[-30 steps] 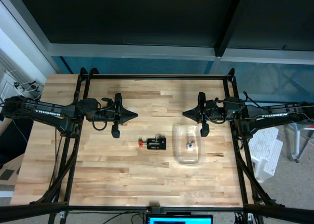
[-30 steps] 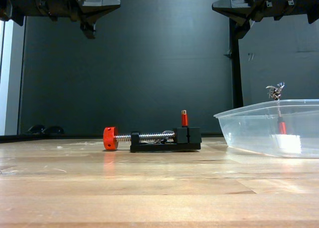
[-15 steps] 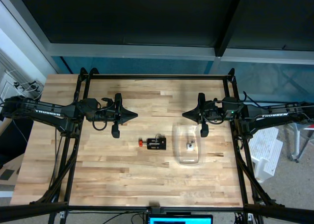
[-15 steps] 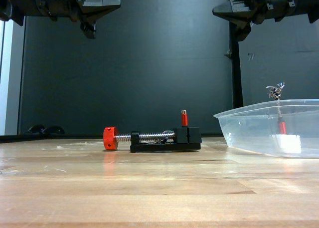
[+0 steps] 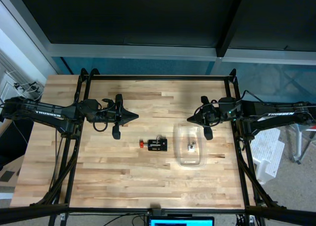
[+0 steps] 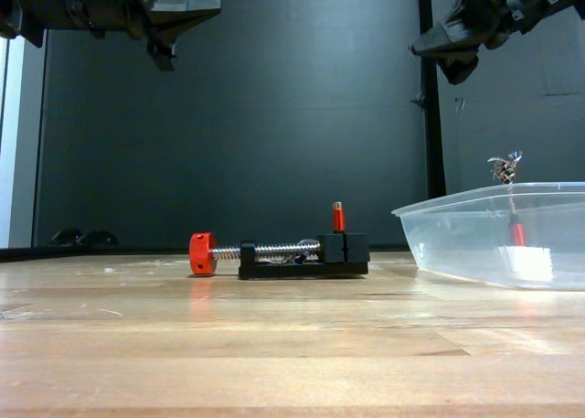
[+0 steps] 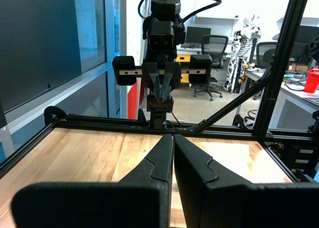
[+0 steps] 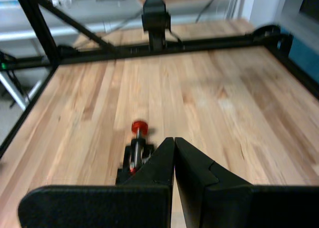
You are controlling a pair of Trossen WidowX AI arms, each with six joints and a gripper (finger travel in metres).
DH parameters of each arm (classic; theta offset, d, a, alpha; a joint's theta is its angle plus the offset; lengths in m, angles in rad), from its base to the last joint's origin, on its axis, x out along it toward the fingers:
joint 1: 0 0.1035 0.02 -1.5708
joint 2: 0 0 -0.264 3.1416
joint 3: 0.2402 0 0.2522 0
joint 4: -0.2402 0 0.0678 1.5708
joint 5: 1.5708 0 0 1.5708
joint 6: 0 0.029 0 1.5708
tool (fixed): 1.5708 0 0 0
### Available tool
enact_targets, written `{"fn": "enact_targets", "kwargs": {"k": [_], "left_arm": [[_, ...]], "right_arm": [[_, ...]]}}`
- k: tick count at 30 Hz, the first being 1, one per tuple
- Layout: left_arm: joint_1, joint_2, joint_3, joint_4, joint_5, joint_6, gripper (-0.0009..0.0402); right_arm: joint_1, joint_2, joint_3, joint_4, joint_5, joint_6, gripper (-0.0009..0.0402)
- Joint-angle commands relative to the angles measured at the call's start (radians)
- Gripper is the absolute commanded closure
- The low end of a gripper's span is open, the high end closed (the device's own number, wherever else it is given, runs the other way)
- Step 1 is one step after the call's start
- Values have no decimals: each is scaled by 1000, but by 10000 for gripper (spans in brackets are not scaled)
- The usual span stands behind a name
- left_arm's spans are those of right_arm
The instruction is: Pick the rca connector and install on the hub
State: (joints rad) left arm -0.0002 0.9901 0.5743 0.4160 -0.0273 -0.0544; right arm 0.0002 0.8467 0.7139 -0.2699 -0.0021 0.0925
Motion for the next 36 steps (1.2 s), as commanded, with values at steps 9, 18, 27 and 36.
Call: {"fn": "enact_targets", "kwargs": {"k": [9,18,27,36], "left_arm": [[0,0,0,0,0,0,393],[0,0,0,0,0,0,393],[0,0,0,0,0,0,393],[0,0,0,0,0,0,393]], "right_arm": [[17,42,128,-365,-14,11,393],[25,139,221,-584,-47,6,393],[62,220,295,-728,-47,4,393],[95,290,314,-787,-45,26,386]]}}
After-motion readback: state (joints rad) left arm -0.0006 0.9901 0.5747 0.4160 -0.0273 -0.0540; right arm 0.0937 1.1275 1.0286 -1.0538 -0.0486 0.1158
